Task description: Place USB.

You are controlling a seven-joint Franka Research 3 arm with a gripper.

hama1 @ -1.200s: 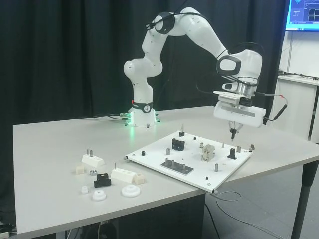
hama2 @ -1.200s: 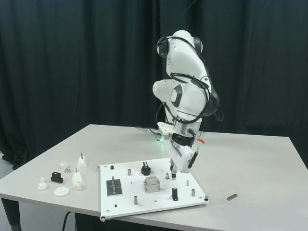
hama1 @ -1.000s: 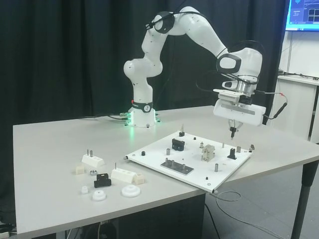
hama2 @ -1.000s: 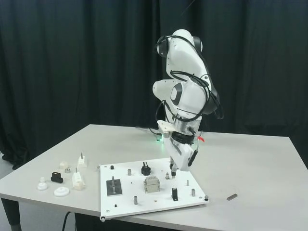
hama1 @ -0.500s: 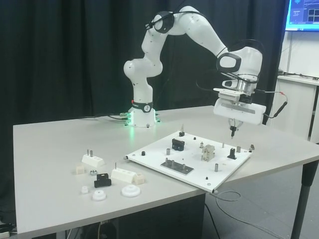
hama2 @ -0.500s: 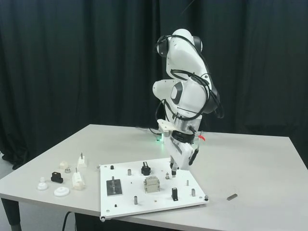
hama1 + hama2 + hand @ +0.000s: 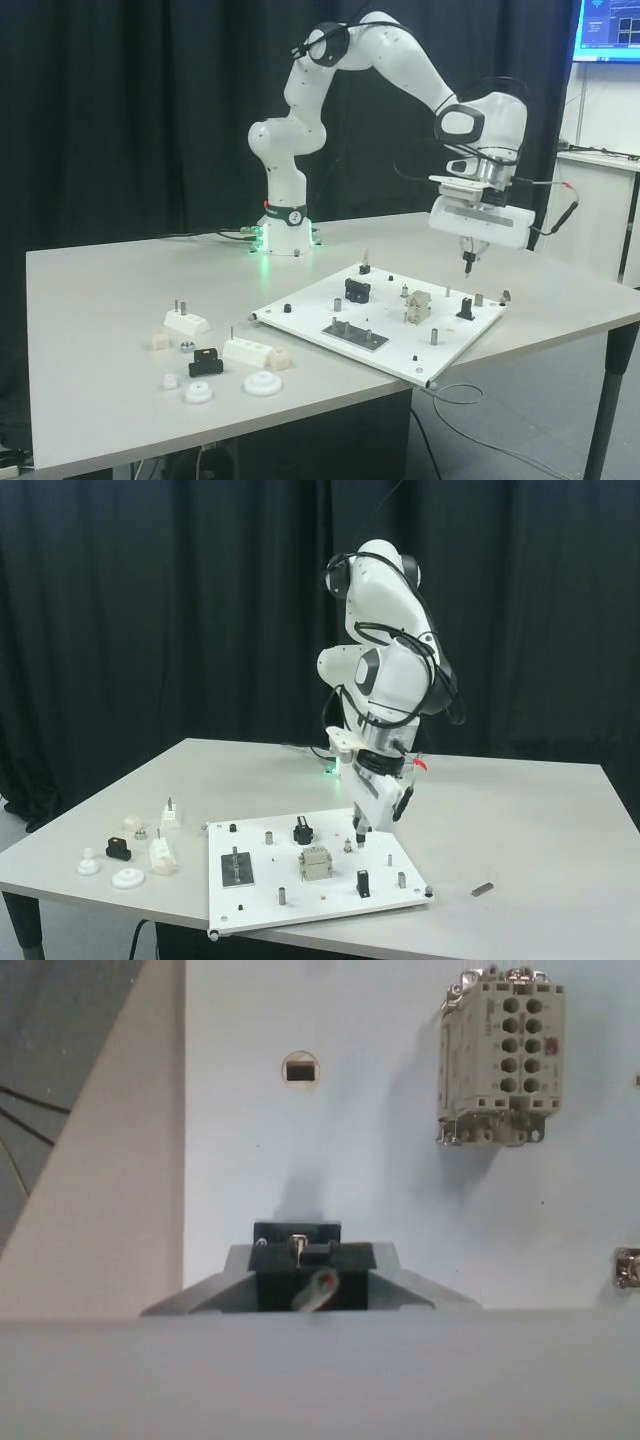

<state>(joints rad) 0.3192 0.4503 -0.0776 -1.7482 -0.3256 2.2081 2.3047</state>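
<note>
My gripper (image 7: pixel 466 262) hangs above the right part of the white board (image 7: pixel 300 318), a short way over it; in the second room view the gripper (image 7: pixel 358 828) points down over the board's middle. Its fingers are close together on a small grey plug, the USB (image 7: pixel 315 1290), seen at the tips in the wrist view. Just beyond the tips stands a black socket block (image 7: pixel 297 1245) on the board; the same block (image 7: pixel 465 307) stands upright near the board's right edge. Most of the wrist view's lower part is filled by the gripper body.
A multi-pin connector (image 7: pixel 505 1055) and several pegs and blocks stand on the board (image 7: pixel 250 892). Loose white and black parts (image 7: pixel 205 362) lie on the table to the left. A small dark piece (image 7: pixel 483 888) lies on the table right of the board.
The gripper has risen slightly above the board over the last second, staying over the same spot. Nothing on the board or table has moved.
</note>
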